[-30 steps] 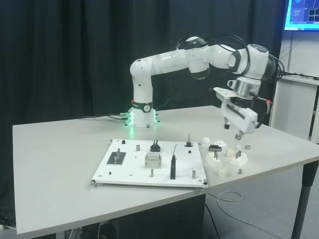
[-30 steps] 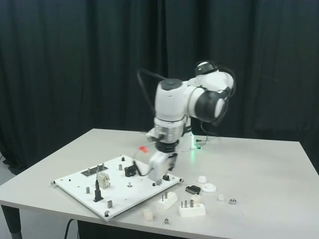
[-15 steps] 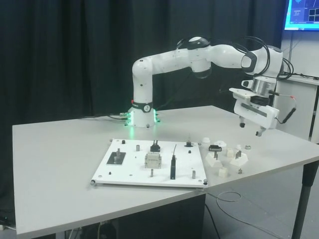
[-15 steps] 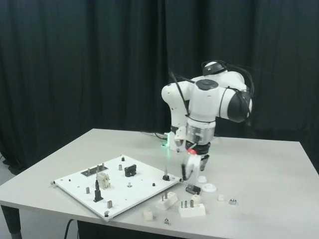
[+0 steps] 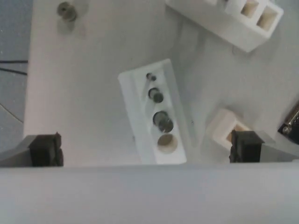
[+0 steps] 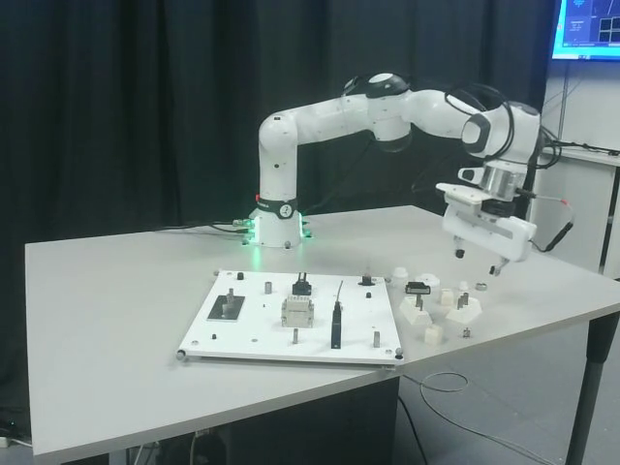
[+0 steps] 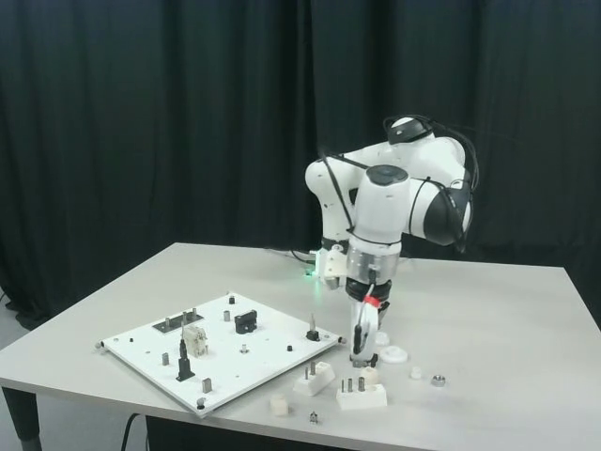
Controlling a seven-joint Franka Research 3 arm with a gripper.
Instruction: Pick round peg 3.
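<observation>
Jaws (image 5: 145,148) stand wide open in the wrist view, one black fingertip (image 5: 46,150) on either side and nothing between them but what lies on the tabletop (image 5: 88,112) below. Directly beneath sits a white peg holder (image 5: 152,112), a long block with a row of holes. Three holes carry upright grey pegs of growing width; the largest hole at the end is bare. Round peg 3 (image 5: 164,122) is probably the widest of the three, standing next to the bare hole, though the view gives no label to confirm it. A small white square block (image 5: 225,129) lies just beside the holder, close to one fingertip, and a second white block with square sockets (image 5: 233,18) lies farther off. A small grey nut (image 5: 67,10) rests apart on the tabletop.

From the first room view the white arm (image 6: 368,107) reaches out over the cluster of white parts (image 6: 441,305) beside the white board (image 6: 300,315), its gripper hanging above them without touching. The second room view shows the gripper (image 7: 362,352) low over the same parts.
</observation>
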